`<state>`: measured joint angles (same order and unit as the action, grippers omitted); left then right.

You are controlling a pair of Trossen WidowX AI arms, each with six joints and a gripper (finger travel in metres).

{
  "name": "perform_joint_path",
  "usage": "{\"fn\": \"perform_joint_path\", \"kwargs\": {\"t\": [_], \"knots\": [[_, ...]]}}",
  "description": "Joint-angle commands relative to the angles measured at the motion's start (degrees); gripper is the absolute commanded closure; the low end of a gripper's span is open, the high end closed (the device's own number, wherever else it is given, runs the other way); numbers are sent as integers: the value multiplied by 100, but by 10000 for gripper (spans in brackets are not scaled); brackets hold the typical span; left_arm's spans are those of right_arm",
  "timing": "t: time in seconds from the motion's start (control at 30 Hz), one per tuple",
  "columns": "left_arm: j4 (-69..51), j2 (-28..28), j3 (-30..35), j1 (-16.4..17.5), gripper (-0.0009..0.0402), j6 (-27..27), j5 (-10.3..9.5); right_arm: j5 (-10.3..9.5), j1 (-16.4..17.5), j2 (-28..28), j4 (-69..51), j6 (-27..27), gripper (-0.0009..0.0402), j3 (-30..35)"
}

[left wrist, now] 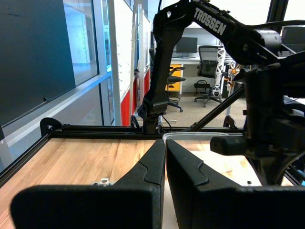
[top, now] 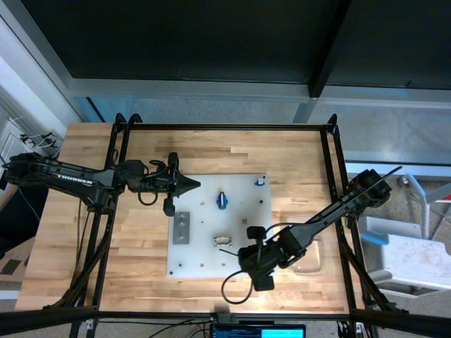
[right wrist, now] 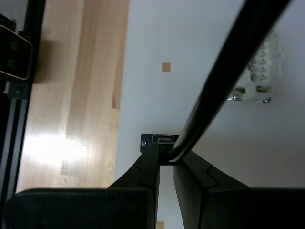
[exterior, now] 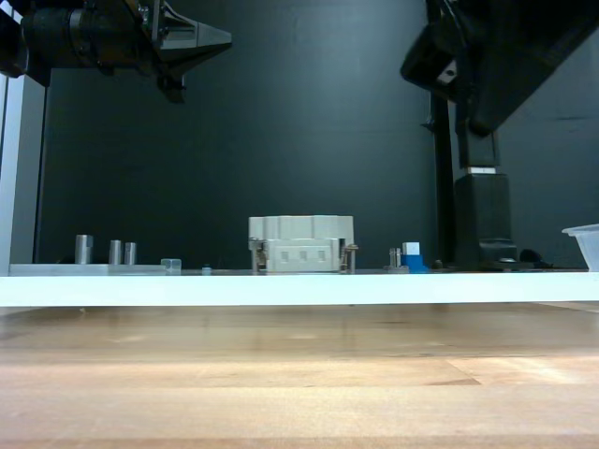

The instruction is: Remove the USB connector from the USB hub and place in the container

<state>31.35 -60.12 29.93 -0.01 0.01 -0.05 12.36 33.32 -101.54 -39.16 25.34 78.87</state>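
The USB hub (right wrist: 151, 141) is a tiny black block on the white board (right wrist: 143, 57). The USB connector's plug (right wrist: 165, 141) sits at the hub, and its thin black cable (right wrist: 224, 71) rises away from it. My right gripper (right wrist: 164, 160) is shut on the plug, pointing down at the board's near right part (top: 251, 238). In the high view the gripper's body hides the connector. The clear container (top: 310, 258) lies on the wood just right of the board, its corner (exterior: 582, 241) also in the low view. My left gripper (top: 192, 184) hovers shut and empty above the board's far left edge.
A silver-grey socket (top: 223, 241) stands just left of the right gripper. A grey metal block with holes (top: 182, 228) lies at the board's left edge, a blue clip (top: 222, 201) at its middle, and a small blue-and-white part (top: 261, 181) at its far right corner.
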Motion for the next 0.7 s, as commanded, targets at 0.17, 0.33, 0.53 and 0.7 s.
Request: {"fn": "perform_joint_path", "kwargs": {"t": [0.17, 0.33, 0.53, 0.7], "knots": [[0, 0, 2, 0, 392, 0, 0, 472, 181, 448, 415, 433, 393, -570], [0, 0, 2, 0, 392, 0, 0, 564, 254, 520, 535, 531, 393, -743], [0, 0, 2, 0, 392, 0, 0, 546, 256, 535, 562, 426, 393, -754], [0, 0, 2, 0, 392, 0, 0, 400, 260, 590, 551, 457, 393, -745]]}}
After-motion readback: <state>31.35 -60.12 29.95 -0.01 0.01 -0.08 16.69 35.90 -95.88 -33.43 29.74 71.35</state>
